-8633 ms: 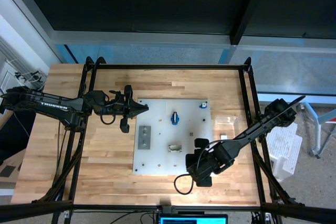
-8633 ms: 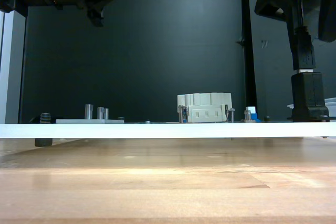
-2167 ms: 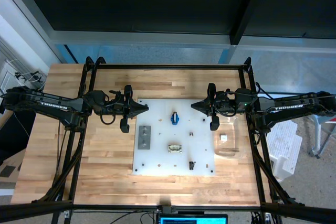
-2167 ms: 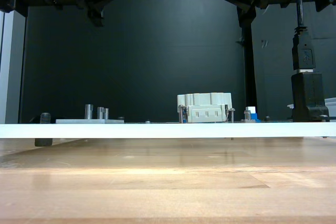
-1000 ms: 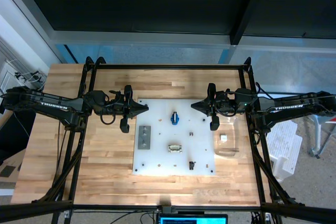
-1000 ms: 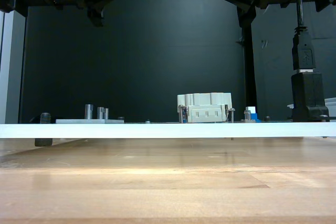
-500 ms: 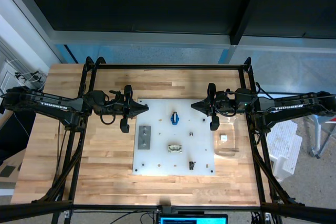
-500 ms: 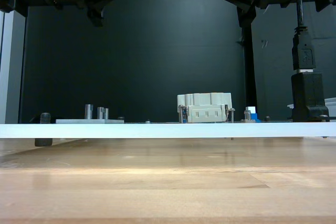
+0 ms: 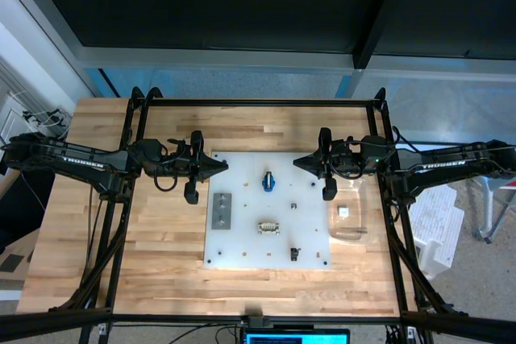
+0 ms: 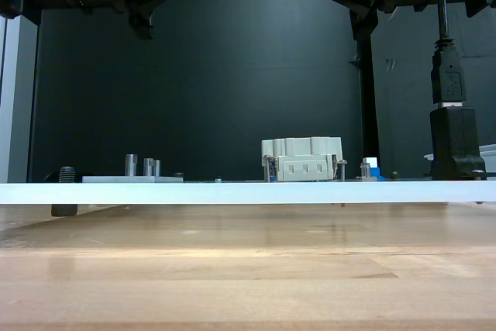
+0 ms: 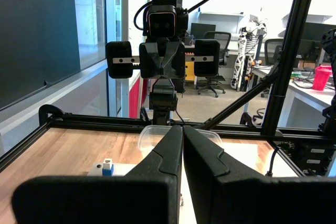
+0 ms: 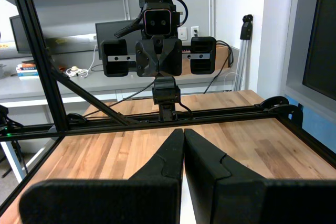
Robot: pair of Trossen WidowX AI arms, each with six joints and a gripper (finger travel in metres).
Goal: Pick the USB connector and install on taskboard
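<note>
We see the USB connector [image 10: 453, 137] standing upright on the taskboard [image 9: 242, 255], by its near-right corner. Its cable [image 10: 443, 5] is cut off above. The 2 grippers hang empty with fingers pressed together: the left gripper [image 9: 224, 166] over the taskboard's far-left corner, the right gripper [image 9: 296, 163] over its far-right.

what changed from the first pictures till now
The right gripper pulled away from the USB connector, which stands plugged into the taskboard, and drew back up over the board's far right corner, shut. The left gripper, shut, and the parts on the board stayed put.
</note>
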